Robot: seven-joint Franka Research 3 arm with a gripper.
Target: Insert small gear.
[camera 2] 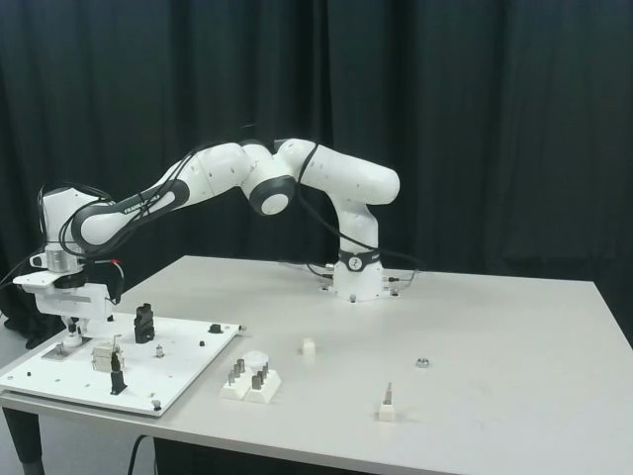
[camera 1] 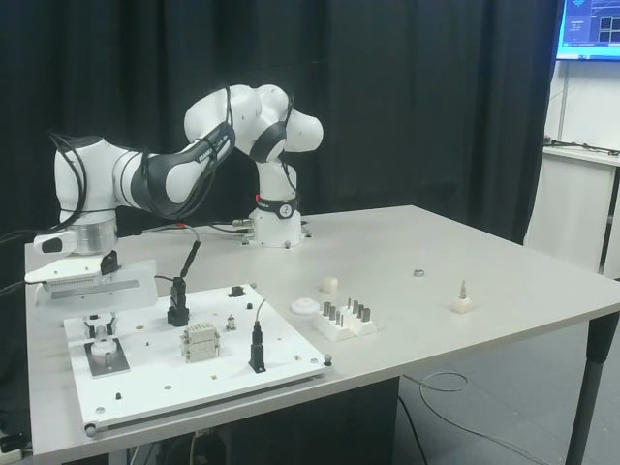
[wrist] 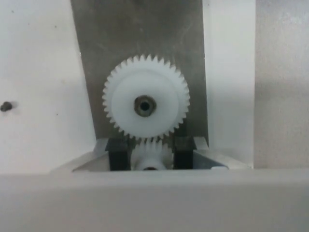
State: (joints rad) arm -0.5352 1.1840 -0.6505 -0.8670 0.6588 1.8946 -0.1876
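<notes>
So the gripper [wrist: 150, 153] is clamped on the small gear [wrist: 151, 155] — you can see it pinched between the two black fingers [wrist: 118, 153] in the wrist view, teeth poking out right next to the big gear [wrist: 146, 96]. The big one already sits on its shaft over the grey metal plate [wrist: 140, 34], and the small gear's teeth look like they're touching or just about meshing with it. My guess is that's exactly why it's held so close in: the small gear has to drop onto its own peg while its teeth slot in with the big one, so there isn't much room to be sloppy. Can't tell if it's actually on the peg yet, the fingers hide that. From the room views the arm [camera 2: 227, 178] is stretched way out over the far corner of the white board [camera 1: 291, 363], hand pointing straight down, which makes sense for a vertical push. The board sits on the grey table [camera 1: 465, 262] with some black connectors and small fixtures on it. Off the board there's a white rack of pegs [camera 1: 347, 320], a small nut [camera 1: 419, 273] and a little white stand [camera 1: 462, 302]. Black curtains [camera 2: 495, 119] all round.
</notes>
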